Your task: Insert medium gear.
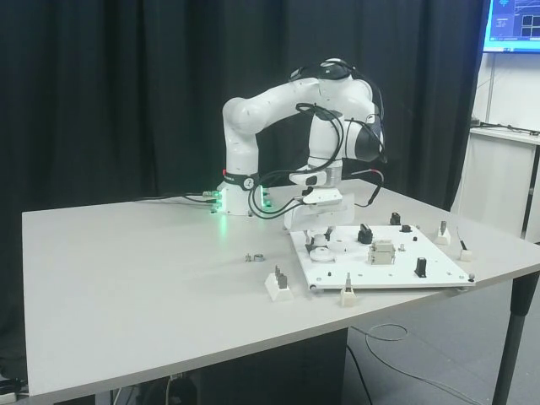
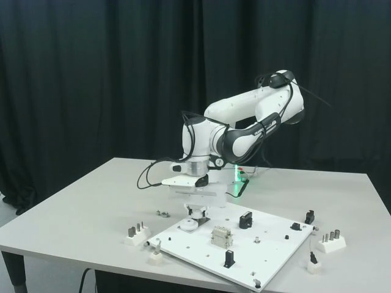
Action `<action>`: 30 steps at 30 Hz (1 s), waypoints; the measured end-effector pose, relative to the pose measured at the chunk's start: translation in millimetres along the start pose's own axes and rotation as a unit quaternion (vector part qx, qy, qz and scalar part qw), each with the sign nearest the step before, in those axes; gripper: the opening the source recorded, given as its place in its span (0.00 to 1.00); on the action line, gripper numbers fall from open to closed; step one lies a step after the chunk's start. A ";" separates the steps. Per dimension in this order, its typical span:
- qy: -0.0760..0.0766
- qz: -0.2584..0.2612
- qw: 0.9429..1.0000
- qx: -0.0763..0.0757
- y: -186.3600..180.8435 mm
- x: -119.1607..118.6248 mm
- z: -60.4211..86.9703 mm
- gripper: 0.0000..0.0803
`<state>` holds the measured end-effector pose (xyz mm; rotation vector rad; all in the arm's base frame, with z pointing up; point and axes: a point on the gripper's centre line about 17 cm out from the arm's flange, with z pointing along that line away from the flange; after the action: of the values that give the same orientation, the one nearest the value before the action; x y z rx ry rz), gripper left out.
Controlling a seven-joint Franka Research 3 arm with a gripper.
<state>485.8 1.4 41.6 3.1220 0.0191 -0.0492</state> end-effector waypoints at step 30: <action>-0.001 0.002 1.000 -0.001 1.9 -2.9 0.1 0.50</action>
<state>482.9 -0.5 41.6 3.1201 0.0125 -0.0522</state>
